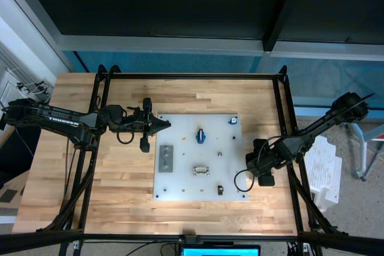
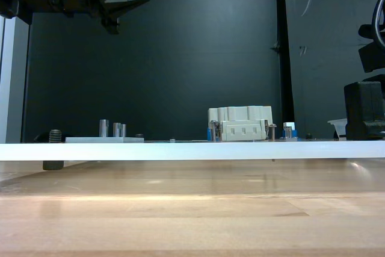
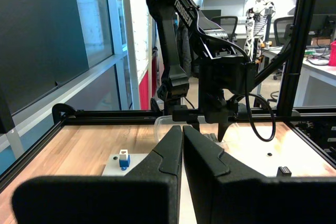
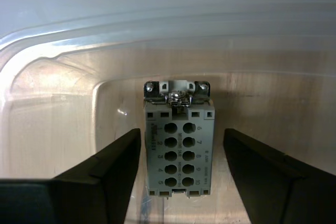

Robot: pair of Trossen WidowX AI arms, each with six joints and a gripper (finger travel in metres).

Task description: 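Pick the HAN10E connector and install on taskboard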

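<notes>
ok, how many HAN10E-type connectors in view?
2. One connector stands on the taskboard; the other lies in the clear tray, framed by the open right gripper. The shut left gripper hovers over its far-left corner. Others may be hidden.

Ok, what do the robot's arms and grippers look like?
The left arm and right arm are matte black; white TROSSEN lettering runs along the left one, and a black cable loops at each wrist. The left gripper, raised near the board, has black wedge-shaped fingers, shut. The right gripper, down in a clear tray, has the same fingers, open.
</notes>
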